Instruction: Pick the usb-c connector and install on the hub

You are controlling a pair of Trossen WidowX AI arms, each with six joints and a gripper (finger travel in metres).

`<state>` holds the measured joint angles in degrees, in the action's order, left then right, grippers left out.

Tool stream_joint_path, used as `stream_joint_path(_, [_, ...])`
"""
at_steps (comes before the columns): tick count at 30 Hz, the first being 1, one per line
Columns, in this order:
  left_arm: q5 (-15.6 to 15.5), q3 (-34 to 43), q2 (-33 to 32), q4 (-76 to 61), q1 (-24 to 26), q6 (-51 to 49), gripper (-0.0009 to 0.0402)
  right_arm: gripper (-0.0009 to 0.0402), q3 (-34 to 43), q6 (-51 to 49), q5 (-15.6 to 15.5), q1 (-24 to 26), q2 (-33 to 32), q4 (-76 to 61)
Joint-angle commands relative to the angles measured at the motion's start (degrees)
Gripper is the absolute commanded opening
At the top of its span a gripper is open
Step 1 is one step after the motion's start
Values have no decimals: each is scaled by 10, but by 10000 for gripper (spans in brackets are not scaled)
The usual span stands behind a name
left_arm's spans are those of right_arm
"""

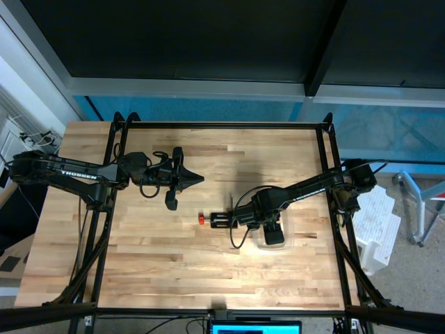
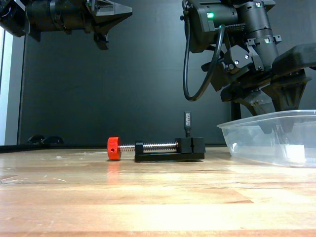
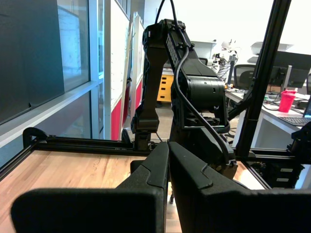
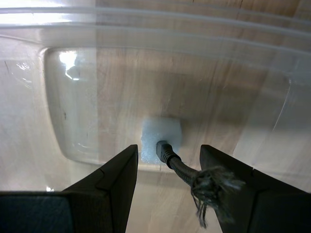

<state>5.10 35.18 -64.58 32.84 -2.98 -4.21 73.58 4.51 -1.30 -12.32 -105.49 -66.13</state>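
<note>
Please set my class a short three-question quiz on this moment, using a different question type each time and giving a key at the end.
1. True or false: the left claw is shut, holds nothing and is raised high over the table's left side.
2. Multiple choice: the usb-c connector is
A) seated in the hub
B) lying free on a white pad in the clear tray, under the open right claw
C) held in the left claw
3. Fill in: the vise clamping the hub upright has a ___ knob.
Key: 1 true; 2 B; 3 red.
</note>
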Motion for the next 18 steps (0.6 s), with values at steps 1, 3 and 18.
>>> stream_joint_path(1, [0,0,0,0,0,0,0,176,-1,1,1,0,0,0])
stream_joint_path(3, [0,0,0,0,0,0,0,176,-1,1,1,0,0,0])
stream_joint_path(18, [0,0,0,0,0,0,0,119,-10,4,2,0,0,10])
